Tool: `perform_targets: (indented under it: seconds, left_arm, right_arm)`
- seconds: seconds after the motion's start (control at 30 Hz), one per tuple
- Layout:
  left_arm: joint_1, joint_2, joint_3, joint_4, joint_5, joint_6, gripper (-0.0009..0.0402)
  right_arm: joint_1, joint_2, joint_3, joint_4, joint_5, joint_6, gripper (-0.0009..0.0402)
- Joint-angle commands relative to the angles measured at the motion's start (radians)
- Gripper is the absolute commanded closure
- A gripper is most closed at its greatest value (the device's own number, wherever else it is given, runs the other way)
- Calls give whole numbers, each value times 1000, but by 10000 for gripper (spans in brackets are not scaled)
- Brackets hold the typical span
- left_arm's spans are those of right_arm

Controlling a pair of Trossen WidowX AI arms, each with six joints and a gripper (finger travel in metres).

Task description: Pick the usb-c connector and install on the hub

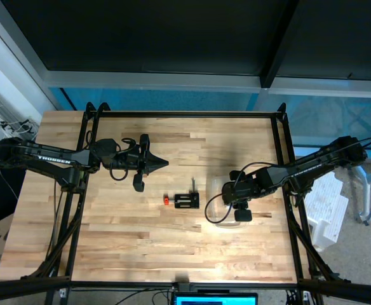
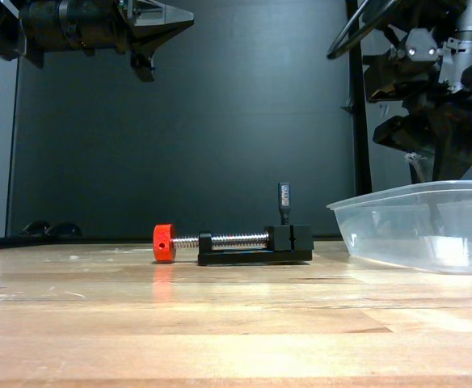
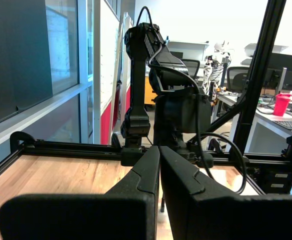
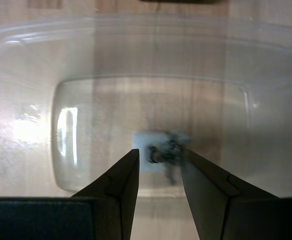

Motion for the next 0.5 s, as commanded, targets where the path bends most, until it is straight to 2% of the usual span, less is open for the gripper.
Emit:
perform_targets:
  seconds: [0.03, 0.27, 0.33, 0.5]
  left_arm:
    - [0, 0, 0, 0, 0, 0, 393]
    - [0, 0, 0, 0, 0, 0, 393]
    - [0, 0, 0, 0, 0, 0, 393]
    - [0, 0, 0, 0, 0, 0, 393]
  right_arm:
    - [-3, 1, -2, -13, -16, 3, 281]
    - [-3, 2, -1, -16, -32, 4, 281]
    - [-4, 19, 11, -26, -47, 2, 281]
    - [-4, 85, 53, -65, -46, -20, 281]
